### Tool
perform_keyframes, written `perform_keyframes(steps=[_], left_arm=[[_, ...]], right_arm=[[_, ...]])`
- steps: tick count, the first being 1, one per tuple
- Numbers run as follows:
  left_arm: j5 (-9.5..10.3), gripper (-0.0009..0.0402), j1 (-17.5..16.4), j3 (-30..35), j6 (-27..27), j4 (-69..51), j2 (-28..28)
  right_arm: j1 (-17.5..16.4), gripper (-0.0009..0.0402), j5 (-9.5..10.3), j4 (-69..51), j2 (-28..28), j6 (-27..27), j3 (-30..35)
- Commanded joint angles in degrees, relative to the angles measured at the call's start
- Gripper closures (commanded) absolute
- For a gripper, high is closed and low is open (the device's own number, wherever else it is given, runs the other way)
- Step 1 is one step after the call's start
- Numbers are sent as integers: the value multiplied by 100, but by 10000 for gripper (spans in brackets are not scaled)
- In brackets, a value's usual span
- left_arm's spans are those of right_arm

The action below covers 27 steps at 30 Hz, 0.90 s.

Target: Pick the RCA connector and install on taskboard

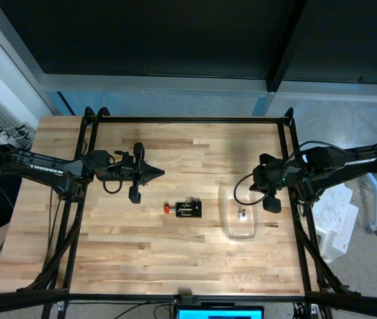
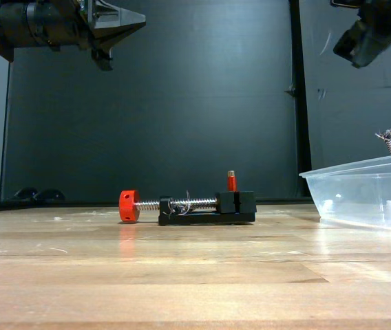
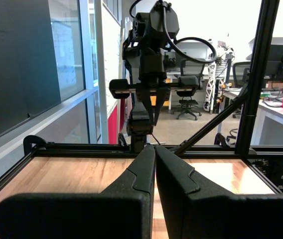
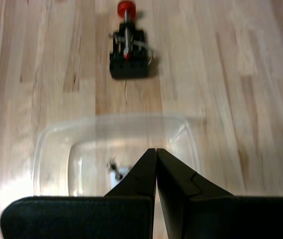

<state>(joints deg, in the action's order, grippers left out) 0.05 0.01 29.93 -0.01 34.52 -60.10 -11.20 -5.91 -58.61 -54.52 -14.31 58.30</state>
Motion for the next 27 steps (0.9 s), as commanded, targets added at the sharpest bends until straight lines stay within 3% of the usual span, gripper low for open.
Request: perform_keyframes(steps=[1, 15, 27], left_arm=[[-2, 393, 0, 2, 0, 2, 0], [-2, 393, 0, 2, 0, 2, 0], [-2, 393, 0, 2, 0, 2, 0]], right_arm=[[-90, 393, -2, -138, -2, -46, -9], [-299, 387, -2, -282, -162, -90, -271], [-597, 273, -109, -240, -643, -201, -398]])
